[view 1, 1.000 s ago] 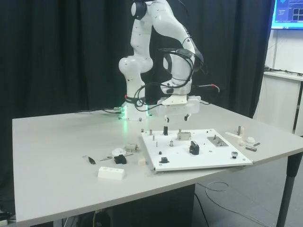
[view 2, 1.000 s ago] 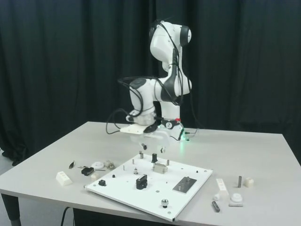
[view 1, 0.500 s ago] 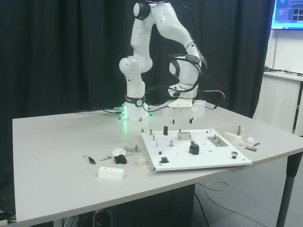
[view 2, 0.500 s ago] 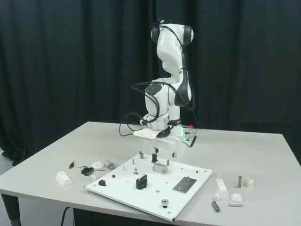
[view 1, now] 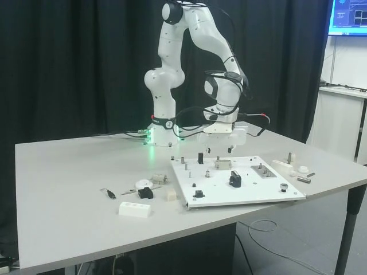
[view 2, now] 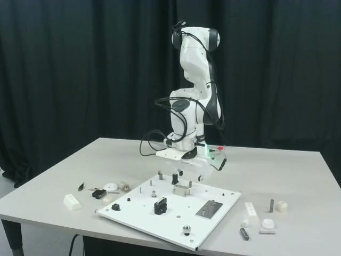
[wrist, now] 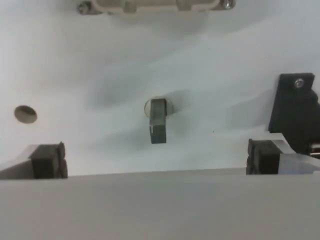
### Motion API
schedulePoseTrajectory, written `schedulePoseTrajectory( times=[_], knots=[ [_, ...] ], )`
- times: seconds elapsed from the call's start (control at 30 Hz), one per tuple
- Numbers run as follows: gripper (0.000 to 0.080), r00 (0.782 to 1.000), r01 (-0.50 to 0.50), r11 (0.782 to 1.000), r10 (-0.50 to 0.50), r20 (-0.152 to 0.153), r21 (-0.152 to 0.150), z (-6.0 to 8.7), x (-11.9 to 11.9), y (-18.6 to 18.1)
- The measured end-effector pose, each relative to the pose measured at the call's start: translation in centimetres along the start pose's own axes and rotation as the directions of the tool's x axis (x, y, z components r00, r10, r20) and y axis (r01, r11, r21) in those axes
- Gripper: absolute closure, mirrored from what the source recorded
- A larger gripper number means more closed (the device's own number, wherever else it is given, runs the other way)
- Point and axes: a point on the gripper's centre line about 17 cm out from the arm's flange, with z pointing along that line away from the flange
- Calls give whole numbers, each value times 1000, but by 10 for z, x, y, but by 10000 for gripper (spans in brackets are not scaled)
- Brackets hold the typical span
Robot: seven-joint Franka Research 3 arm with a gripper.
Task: Remove square peg 3.
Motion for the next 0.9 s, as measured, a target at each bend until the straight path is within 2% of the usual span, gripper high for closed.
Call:
schedulePoseTrajectory(
  times=[0.43,0.9],
  knots=[
    [3,1000,-1,1000,1,-18,-3,14,-7,-4],
    [3,999,0,1000,0,-43,-8,23,-1,-6]
  ],
)
